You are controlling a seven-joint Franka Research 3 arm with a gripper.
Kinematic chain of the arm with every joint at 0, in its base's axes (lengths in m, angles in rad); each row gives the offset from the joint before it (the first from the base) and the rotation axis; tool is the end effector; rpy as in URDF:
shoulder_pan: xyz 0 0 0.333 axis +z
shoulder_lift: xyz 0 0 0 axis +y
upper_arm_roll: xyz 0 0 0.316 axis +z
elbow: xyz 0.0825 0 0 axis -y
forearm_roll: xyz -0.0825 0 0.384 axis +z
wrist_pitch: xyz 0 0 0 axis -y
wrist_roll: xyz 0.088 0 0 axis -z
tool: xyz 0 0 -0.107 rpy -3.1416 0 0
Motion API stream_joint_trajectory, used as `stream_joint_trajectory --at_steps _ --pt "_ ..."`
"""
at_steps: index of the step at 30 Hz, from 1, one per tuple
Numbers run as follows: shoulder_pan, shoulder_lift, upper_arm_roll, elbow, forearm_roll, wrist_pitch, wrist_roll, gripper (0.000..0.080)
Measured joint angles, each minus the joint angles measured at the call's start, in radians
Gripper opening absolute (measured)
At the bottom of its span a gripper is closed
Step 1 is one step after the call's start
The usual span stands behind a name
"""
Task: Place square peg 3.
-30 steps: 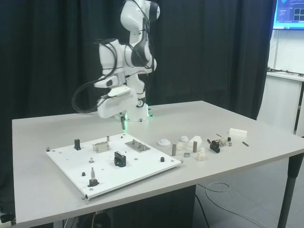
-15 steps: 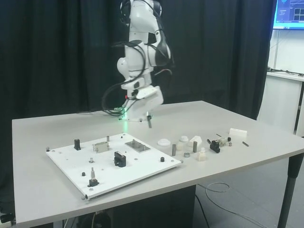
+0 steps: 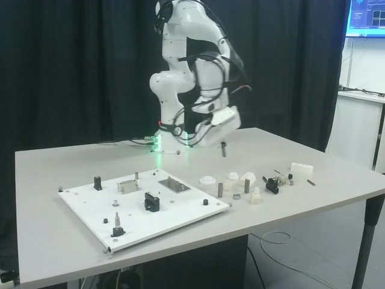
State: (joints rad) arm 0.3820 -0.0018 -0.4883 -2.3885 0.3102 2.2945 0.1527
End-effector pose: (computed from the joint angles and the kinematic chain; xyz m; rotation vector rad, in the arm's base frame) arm 0.4817 -0.0446 0.3120 -2.8350 0.6878 0.1418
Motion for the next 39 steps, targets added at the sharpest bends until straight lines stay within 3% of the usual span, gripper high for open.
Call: stream_joint_trajectory --at_steps 14,21,29,39 --pt "0.117 -0.004 0.196 -0.032 -0.004 0.087 0.331 0.0072" --pt "0.154 0.018 0.275 -0.048 -0.034 0.152 0.446 0.0072" --pt "0.193 0.068 0.321 -0.048 -0.070 0.220 0.546 0.0072" --pt "0.238 0.142 0.327 -0.047 -0.081 0.332 0.583 0.0072"
